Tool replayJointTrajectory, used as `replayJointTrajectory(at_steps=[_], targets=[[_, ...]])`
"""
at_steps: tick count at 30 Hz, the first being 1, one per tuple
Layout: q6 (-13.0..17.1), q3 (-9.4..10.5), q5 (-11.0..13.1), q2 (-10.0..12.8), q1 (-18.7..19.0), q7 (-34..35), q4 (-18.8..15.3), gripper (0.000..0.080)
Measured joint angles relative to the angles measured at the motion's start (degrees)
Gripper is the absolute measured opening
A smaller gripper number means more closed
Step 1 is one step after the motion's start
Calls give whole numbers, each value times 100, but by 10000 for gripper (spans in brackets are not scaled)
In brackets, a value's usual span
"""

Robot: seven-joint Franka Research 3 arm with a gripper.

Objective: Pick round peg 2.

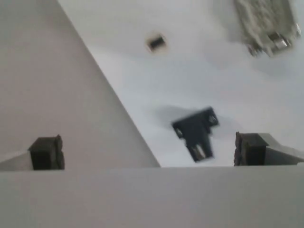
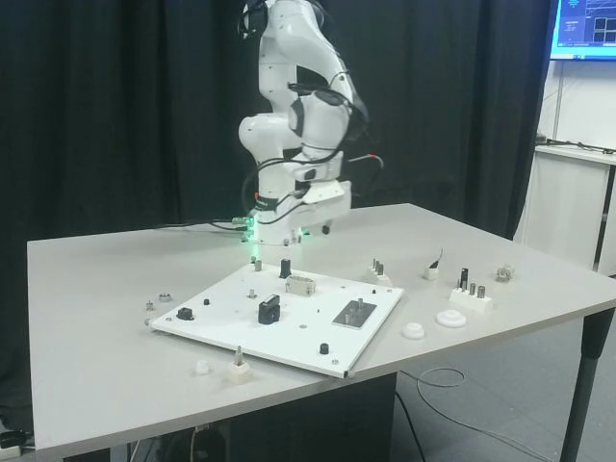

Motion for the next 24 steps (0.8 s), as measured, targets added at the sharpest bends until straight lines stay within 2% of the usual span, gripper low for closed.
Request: replayJointTrajectory(at_steps=[10, 24], targets=[[328, 336, 1, 85, 470, 936, 99, 800], [778, 826, 84, 559, 877, 1966, 519, 800]])
